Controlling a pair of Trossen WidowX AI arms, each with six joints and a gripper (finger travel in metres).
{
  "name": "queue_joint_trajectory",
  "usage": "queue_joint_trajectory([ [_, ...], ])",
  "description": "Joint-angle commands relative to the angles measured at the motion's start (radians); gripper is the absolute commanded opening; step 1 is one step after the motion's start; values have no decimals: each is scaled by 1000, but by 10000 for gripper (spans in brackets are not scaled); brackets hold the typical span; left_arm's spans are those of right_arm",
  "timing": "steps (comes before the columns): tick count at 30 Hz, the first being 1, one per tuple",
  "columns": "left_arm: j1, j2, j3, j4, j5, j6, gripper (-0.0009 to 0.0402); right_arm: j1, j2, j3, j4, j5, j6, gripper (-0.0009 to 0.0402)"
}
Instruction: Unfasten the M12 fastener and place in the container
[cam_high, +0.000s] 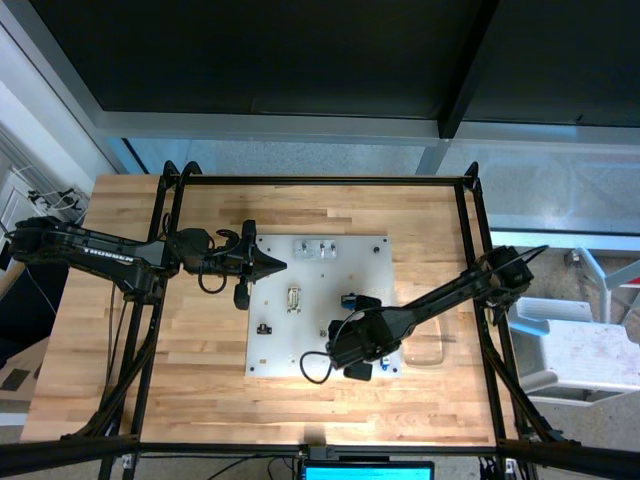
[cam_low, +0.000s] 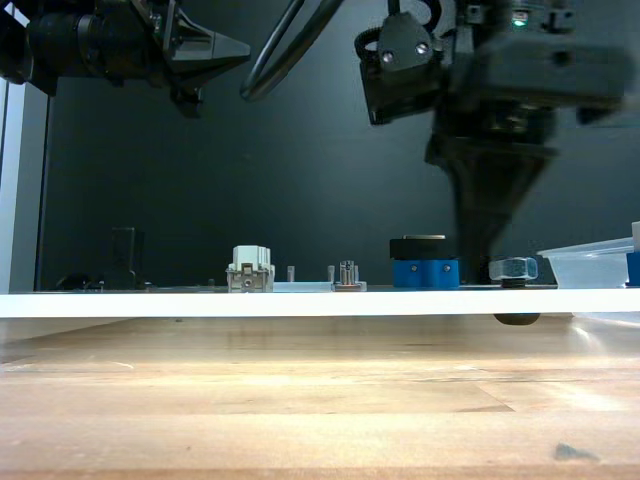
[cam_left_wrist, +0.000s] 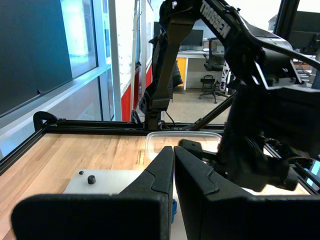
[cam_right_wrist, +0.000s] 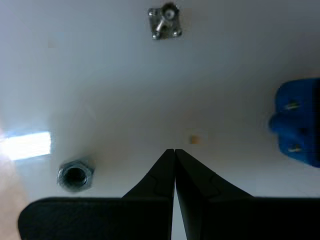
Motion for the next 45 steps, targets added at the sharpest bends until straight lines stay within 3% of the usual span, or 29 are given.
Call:
queue_joint_trajectory([
  [1,0,0,0,-1,0,0,0,4,-8,1,-6,-18,0,0],
  [4,0,0,0,-1,0,0,0,4,-16,4,-18,-66,1,0],
  [12,0,0,0,-1,0,0,0,7,-25,60,-28,-303,-6,0],
  [14,0,0,0,-2,0,0,0,9,-25,65,-16,-343,-18,0],
  [27,0,0,0,-1,0,0,0,12,24,38,32,-344,-92,0],
  [45,0,0,0,-1,0,0,0,5,24,-11,95,-323,-91,0],
])
